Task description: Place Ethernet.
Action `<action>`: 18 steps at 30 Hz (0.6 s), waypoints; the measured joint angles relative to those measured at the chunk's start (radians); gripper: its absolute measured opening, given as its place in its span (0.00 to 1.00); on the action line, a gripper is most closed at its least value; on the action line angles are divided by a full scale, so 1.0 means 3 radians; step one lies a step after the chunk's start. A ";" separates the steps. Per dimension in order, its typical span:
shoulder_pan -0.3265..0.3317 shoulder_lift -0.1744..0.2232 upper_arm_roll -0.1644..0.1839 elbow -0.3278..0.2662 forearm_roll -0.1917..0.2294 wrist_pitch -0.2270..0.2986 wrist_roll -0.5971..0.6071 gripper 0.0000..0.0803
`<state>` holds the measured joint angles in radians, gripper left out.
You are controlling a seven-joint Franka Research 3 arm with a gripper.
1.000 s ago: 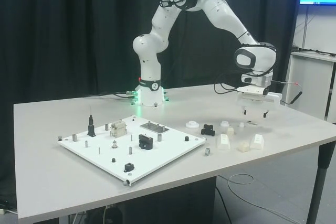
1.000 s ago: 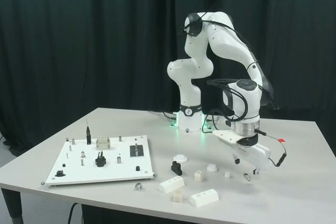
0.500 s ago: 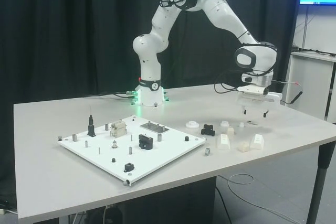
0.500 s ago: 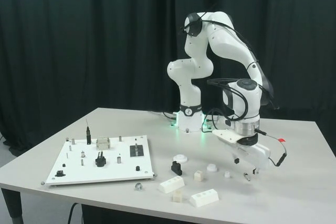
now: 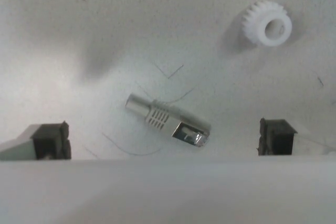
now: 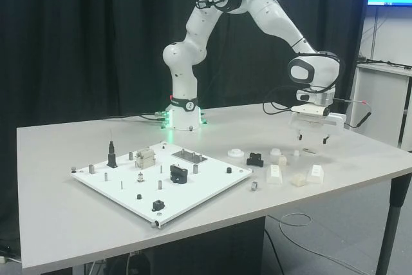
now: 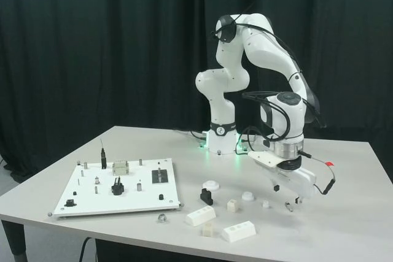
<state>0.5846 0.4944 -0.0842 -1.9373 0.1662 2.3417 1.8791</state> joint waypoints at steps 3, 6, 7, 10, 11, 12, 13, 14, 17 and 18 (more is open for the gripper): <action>0.0000 0.0000 -0.0001 0.0002 -0.0007 -0.0002 0.0000 1.00; 0.0000 0.0000 -0.0002 0.0005 -0.0010 -0.0009 0.0000 1.00; 0.0000 0.0000 -0.0002 0.0006 -0.0011 -0.0013 0.0000 1.00; 0.0000 0.0000 -0.0004 0.0012 -0.0013 -0.0031 0.0000 1.00; 0.0000 0.0000 -0.0004 0.0015 -0.0014 -0.0036 0.0000 1.00; 0.0000 0.0000 -0.0005 0.0017 -0.0015 -0.0040 0.0000 1.00; 0.0000 0.0000 -0.0005 0.0019 -0.0016 -0.0043 0.0000 1.00; 0.0000 0.0000 -0.0005 0.0020 -0.0018 -0.0045 0.0000 1.00; 0.0000 0.0000 -0.0006 0.0022 -0.0026 -0.0046 0.0000 1.00; 0.0000 0.0000 -0.0006 0.0022 -0.0029 -0.0047 0.0000 1.00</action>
<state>0.5846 0.4944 -0.0859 -1.9306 0.1574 2.3276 1.8791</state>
